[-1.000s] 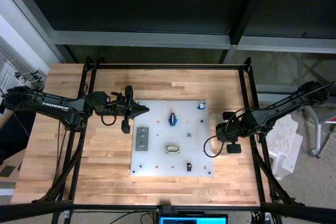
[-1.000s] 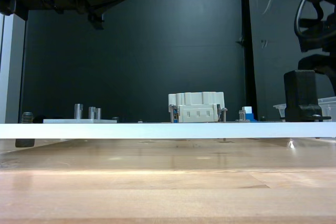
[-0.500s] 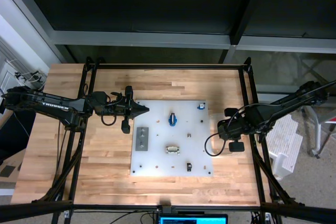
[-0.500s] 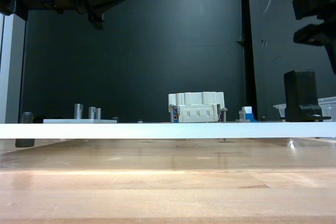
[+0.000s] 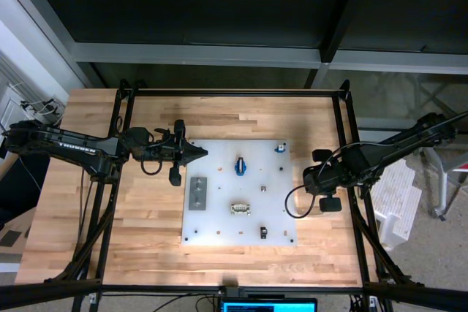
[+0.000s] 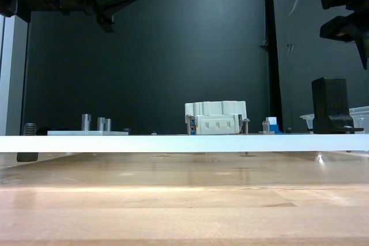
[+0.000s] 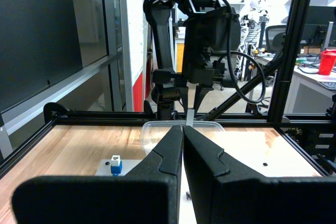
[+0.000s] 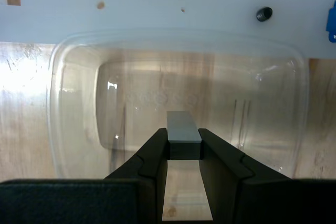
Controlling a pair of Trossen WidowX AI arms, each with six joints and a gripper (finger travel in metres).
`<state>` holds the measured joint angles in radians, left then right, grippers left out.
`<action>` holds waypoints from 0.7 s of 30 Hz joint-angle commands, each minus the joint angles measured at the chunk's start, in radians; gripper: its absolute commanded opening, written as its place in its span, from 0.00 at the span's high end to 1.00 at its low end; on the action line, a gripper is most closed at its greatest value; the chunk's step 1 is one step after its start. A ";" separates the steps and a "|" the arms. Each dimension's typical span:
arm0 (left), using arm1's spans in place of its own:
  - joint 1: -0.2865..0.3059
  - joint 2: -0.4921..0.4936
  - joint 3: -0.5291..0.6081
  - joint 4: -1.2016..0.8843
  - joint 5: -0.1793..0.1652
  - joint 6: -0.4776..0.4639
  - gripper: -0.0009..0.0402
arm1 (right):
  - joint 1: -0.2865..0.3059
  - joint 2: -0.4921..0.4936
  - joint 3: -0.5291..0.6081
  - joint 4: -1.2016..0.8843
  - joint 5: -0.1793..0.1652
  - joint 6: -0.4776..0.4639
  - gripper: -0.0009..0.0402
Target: Pick the 16mm bar and install on taskboard
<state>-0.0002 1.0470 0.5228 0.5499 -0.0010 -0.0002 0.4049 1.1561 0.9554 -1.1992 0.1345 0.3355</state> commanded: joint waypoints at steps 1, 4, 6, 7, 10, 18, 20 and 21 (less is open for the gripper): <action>0.000 0.000 0.000 0.000 0.000 0.000 0.98 | 0.011 0.035 0.023 0.005 -0.008 0.030 0.97; 0.000 0.000 0.000 0.000 0.000 0.000 0.98 | 0.019 0.083 0.058 0.007 -0.008 0.055 0.97; 0.000 0.000 0.000 0.000 0.000 0.000 0.98 | 0.029 0.116 0.086 0.007 -0.007 0.080 0.97; 0.000 0.000 0.000 0.000 0.000 0.000 0.98 | 0.035 0.134 0.101 0.008 -0.007 0.086 0.97; 0.000 0.000 0.000 0.001 0.000 0.000 0.98 | 0.054 0.188 0.148 0.010 -0.007 0.107 0.97; 0.000 0.000 0.000 0.000 0.000 0.000 0.98 | 0.114 0.314 0.249 0.042 -0.007 0.159 0.97; 0.000 0.000 0.000 0.000 0.000 0.000 0.98 | 0.126 0.339 0.266 0.044 -0.007 0.176 0.97; 0.000 0.000 0.000 0.000 0.000 0.000 0.98 | 0.133 0.351 0.273 0.045 -0.007 0.184 0.97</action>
<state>-0.0002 1.0470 0.5228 0.5499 -0.0010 -0.0002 0.5308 1.4914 1.2190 -1.1561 0.1257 0.5068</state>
